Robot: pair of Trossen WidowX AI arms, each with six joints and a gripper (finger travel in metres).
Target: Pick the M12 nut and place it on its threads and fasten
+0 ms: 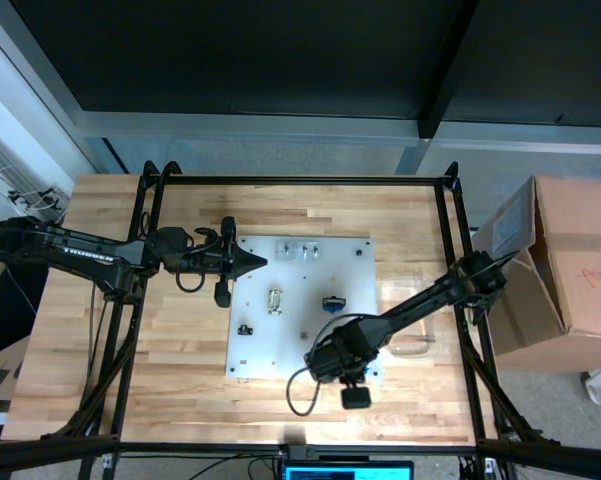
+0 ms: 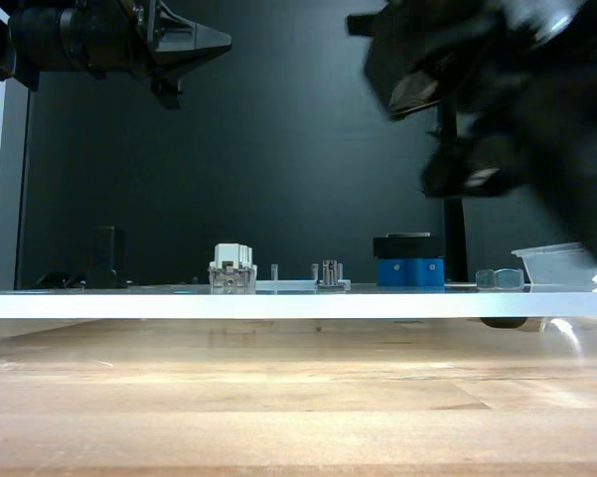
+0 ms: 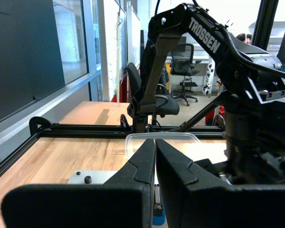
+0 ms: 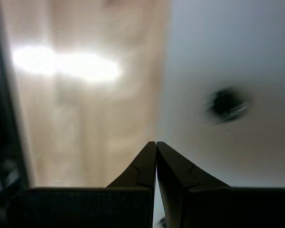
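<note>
In the low view a small silver nut point(image 2: 499, 279) sits at board level at the board's right, in front of the clear tray point(image 2: 566, 263). I cannot tell whether it is on its stud, because in the high view the right arm covers that spot. My right gripper point(image 1: 325, 362) hangs over the near right edge of the white board point(image 1: 280, 340). Its fingers point(image 4: 147, 164) are shut with nothing between them. A dark round blurred spot point(image 4: 227, 104) shows on the board below. My left gripper point(image 1: 255, 263) hovers shut above the board's far left.
The clear tray point(image 1: 410, 320) lies right of the board. On the board stand a blue block point(image 1: 333, 303) and a white connector point(image 1: 275, 300). A cardboard box point(image 1: 550, 270) stands beyond the table's right edge. A black frame rims the table.
</note>
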